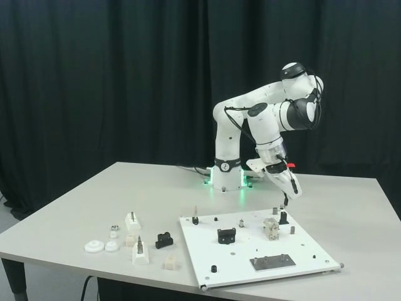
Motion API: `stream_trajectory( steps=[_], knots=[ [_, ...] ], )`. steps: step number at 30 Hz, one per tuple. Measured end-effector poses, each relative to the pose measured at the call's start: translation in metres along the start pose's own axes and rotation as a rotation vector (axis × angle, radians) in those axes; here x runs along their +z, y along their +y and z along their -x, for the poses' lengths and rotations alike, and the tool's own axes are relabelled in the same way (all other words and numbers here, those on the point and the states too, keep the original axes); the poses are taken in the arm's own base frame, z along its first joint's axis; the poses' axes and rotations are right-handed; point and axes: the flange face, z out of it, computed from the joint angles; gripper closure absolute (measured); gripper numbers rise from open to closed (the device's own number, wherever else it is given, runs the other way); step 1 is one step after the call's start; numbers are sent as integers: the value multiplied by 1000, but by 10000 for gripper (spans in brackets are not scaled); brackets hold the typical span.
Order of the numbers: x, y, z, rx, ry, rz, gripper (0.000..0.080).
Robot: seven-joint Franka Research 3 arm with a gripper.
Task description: Insert USB.
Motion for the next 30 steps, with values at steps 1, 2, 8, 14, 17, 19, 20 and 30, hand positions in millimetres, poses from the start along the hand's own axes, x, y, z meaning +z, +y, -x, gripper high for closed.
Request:
stream_trajectory(
  steps=[1, 2, 8, 14, 17, 19, 20, 30],
  knots=[
    [0, 1, 0, 0, -1, -3, 708],
    [1, 1, -1, 0, -2, -5, 708],
    [5, 5, -2, 1, -23, -12, 708],
    [10, 8, -5, 7, -40, -21, 708],
    [12, 8, -7, 10, -44, -29, 708],
    [14, 8, -8, 12, -44, -34, 708],
    [14, 7, -8, 13, -43, -38, 708],
    [12, 5, -10, 26, -42, -58, 708]
  ],
)
